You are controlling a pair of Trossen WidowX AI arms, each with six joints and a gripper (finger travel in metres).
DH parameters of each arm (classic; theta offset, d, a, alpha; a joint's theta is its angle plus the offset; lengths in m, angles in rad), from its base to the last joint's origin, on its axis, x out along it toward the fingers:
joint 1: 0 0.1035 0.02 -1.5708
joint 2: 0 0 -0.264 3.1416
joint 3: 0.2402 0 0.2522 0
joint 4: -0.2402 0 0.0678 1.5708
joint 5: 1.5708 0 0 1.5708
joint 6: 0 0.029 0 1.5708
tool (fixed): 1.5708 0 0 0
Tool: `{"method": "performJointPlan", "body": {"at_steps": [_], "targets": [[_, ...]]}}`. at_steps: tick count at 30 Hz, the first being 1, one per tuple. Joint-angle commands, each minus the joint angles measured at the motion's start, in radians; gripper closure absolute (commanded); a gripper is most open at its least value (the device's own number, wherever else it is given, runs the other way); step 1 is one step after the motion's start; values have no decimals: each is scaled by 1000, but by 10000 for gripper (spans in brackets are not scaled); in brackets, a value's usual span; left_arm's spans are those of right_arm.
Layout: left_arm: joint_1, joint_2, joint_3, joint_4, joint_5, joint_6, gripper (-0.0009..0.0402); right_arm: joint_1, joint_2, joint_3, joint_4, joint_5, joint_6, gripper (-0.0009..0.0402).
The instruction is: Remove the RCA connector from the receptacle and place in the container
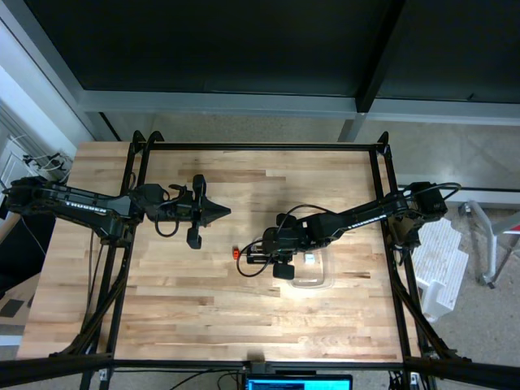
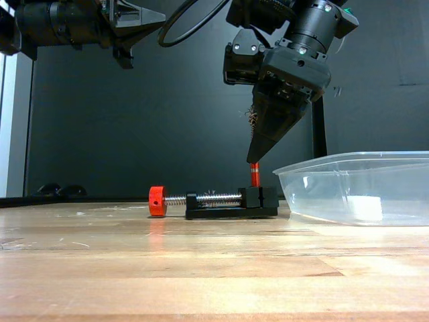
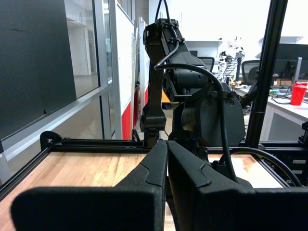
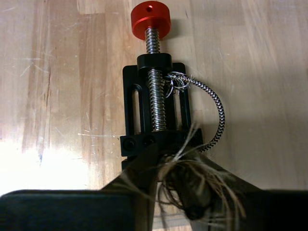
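Red against black: right claw (image 2: 255, 159) pinching the RCA connector (image 2: 254, 174), seated in the receptacle (image 2: 231, 202) mid-desk (image 1: 203, 309), likely for a straight vertical pull. Container (image 2: 355, 184) just beside, toward the right edge, for a short carry. Left claw (image 1: 225, 212) pressed together, parked high toward the left edge

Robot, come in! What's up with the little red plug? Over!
Left end effector shut, parked high. Right end effector shut on tiny red RCA connector, upright in small black receptacle block. Clear plastic rectangular tub beside it, nothing between.

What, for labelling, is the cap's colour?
Cap: red, right wrist view. Right gripper grips connector; left gripper raised.
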Motion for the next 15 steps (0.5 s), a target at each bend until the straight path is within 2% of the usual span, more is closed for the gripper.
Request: {"method": "performJointPlan", "body": {"at_steps": [1, 5, 10, 12, 15], "targets": [[0, 0, 0, 0, 0, 0, 393, 0, -1, 0, 0, 1, 0, 375], [0, 0, 0, 0, 0, 0, 393, 0, -1, 0, 0, 1, -1, 394], [0, 0, 0, 0, 0, 0, 393, 0, -2, 0, 0, 0, -3, 389], [0, 0, 0, 0, 0, 0, 393, 0, -3, 0, 0, -16, -3, 388], [0, 0, 0, 0, 0, 0, 393, 0, -7, 0, 0, -16, -3, 390]]}}
